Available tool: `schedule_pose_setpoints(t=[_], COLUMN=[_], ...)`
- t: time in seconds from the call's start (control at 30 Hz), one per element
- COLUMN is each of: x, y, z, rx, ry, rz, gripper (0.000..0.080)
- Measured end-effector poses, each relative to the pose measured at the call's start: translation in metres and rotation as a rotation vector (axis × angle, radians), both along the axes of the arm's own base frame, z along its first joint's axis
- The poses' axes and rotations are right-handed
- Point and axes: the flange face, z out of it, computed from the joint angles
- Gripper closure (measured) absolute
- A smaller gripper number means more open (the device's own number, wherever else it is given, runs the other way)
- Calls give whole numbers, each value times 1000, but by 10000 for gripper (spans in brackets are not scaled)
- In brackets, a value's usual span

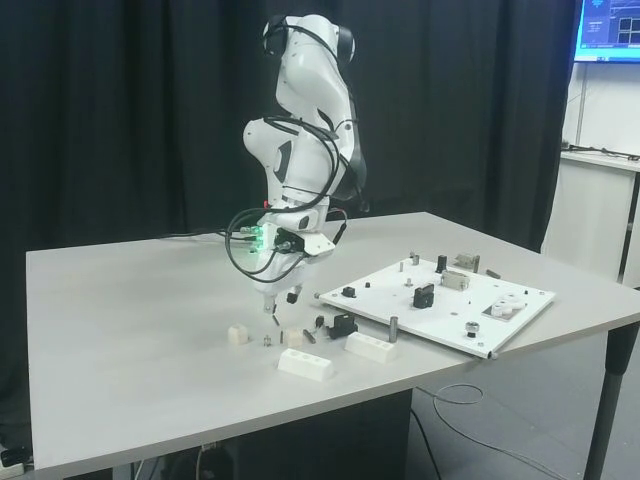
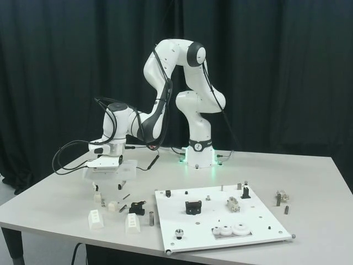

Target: Remove round peg 2.

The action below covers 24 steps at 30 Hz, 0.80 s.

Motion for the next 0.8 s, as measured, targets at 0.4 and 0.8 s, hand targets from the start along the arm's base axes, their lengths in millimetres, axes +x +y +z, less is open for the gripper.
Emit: schedule_pose_setpoints(t=[0.4, 0.8], x=[2, 7], y=[0, 1], z=[2, 9], rx=[23, 29], ry=[8, 34], rz=[-30, -20], gripper=[3, 3])
